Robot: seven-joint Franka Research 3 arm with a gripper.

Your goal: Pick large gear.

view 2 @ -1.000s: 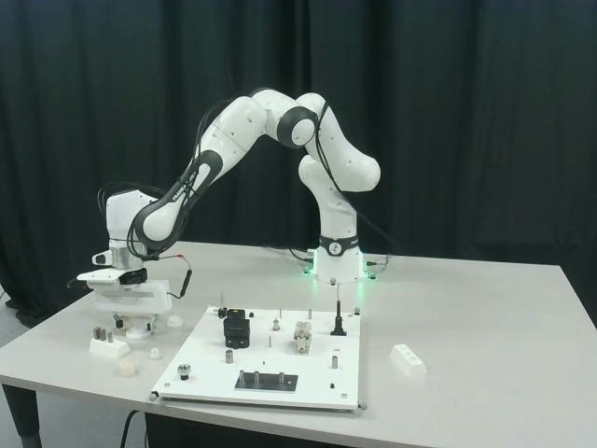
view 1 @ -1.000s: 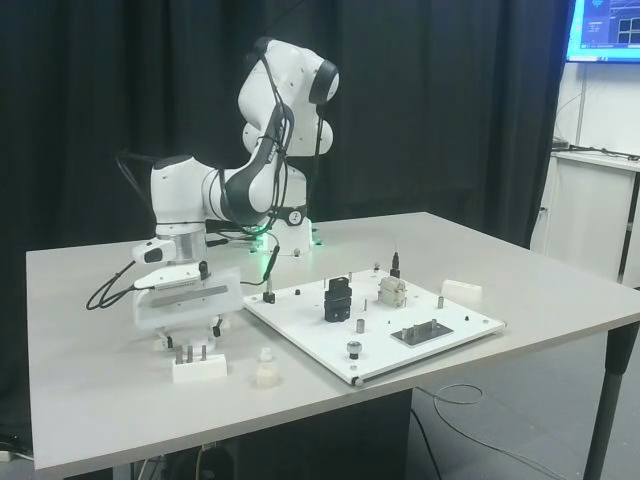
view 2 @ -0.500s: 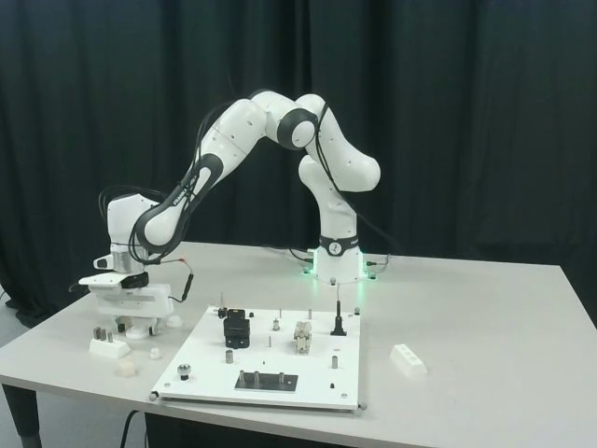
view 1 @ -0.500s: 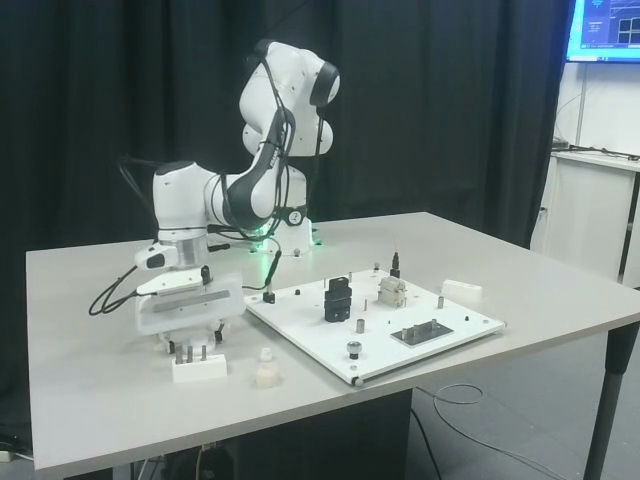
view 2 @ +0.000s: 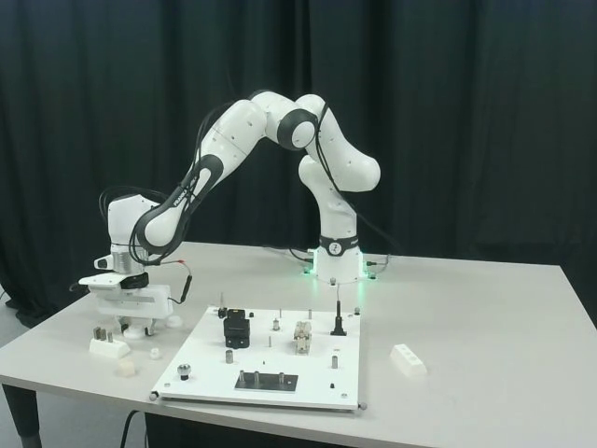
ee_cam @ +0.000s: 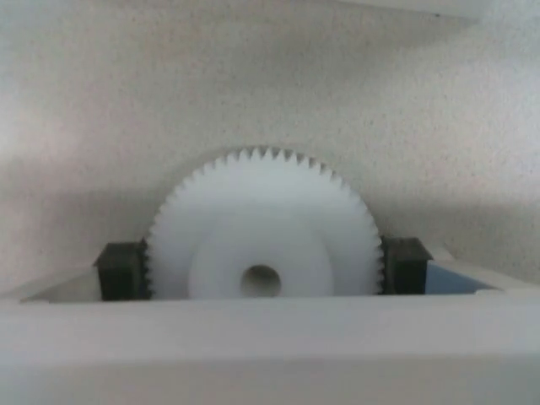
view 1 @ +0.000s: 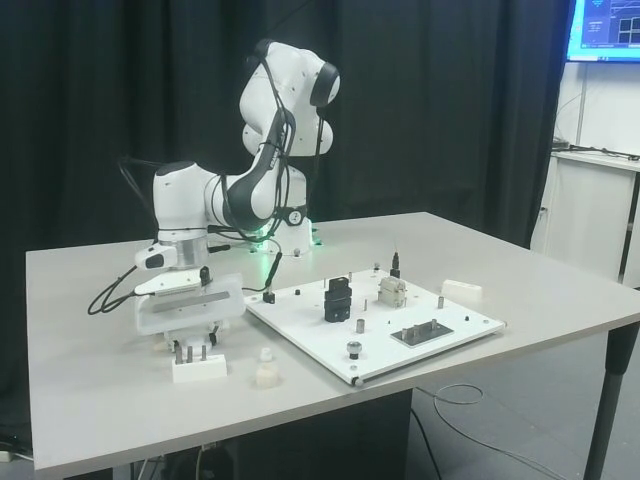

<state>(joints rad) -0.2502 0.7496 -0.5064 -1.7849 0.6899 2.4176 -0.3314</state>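
Showing the grasp from the wrist view, the large gear (ee_cam: 263,228) sits between two black fingertips (ee_cam: 120,270), one pressed against each side of its toothed rim. The gripper (ee_cam: 263,272) is thus clenched on the gear across its full width, a hold that bears on opposite teeth and probably keeps the disc level and centred. In the two room views the gripper (view 1: 190,330) hangs low over the grey table (view 1: 90,400), beside the white assembly board (view 1: 420,350) and just behind a small white block with pins (view 1: 198,366); the gear itself is hidden there beneath the wide white wrist housing (view 1: 187,300). Whether the gear rests on the table or is clear of it cannot be told.

The gear is white, flat and round, with fine, even teeth around the whole visible rim. A raised hub stands at its centre, pierced by a small round bore (ee_cam: 259,278). Its lower portion is hidden behind the white housing edge in the wrist view.
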